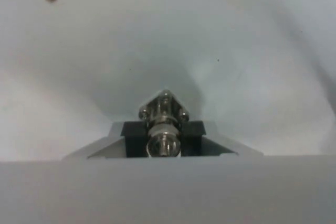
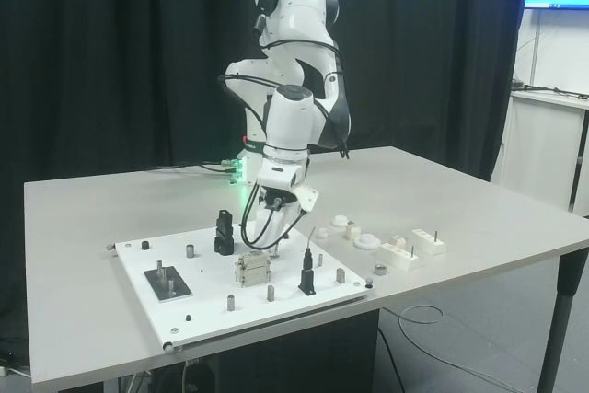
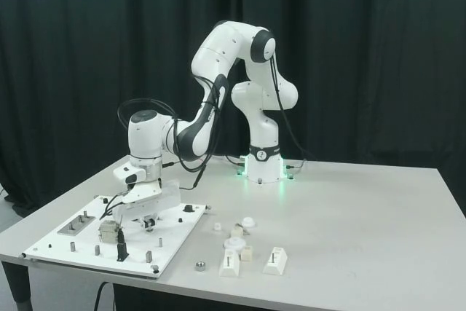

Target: Insert BNC.

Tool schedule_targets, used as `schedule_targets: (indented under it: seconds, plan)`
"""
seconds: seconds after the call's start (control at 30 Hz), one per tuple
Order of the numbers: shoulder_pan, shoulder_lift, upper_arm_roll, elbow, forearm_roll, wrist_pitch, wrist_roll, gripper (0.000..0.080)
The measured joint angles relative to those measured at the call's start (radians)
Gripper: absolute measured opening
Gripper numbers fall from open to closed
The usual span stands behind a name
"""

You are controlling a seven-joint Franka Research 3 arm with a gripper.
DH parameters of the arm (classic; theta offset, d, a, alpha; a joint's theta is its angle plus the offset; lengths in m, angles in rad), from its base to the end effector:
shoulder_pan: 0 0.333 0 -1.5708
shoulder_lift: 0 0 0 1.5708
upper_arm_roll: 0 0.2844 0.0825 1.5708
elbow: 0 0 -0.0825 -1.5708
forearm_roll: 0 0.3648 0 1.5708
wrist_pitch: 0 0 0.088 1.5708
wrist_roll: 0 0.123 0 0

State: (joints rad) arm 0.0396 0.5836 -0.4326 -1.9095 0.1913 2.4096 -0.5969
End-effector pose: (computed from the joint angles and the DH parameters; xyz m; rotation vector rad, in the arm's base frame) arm 0.5543 -0.2228 0.1835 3.0482 0.1832 -0.1044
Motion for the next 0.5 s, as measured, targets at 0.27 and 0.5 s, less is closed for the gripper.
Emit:
schedule_targets:
  seconds: [0.27, 0.5]
  plan:
    - [-0.001, -0.002, 0.0, -0.004, 0.006, 0.008, -0.083, 0.0129]
    - [-0.002, -0.005, 0.0, -0.012, 0.015, 0.02, -0.176, 0.0129]
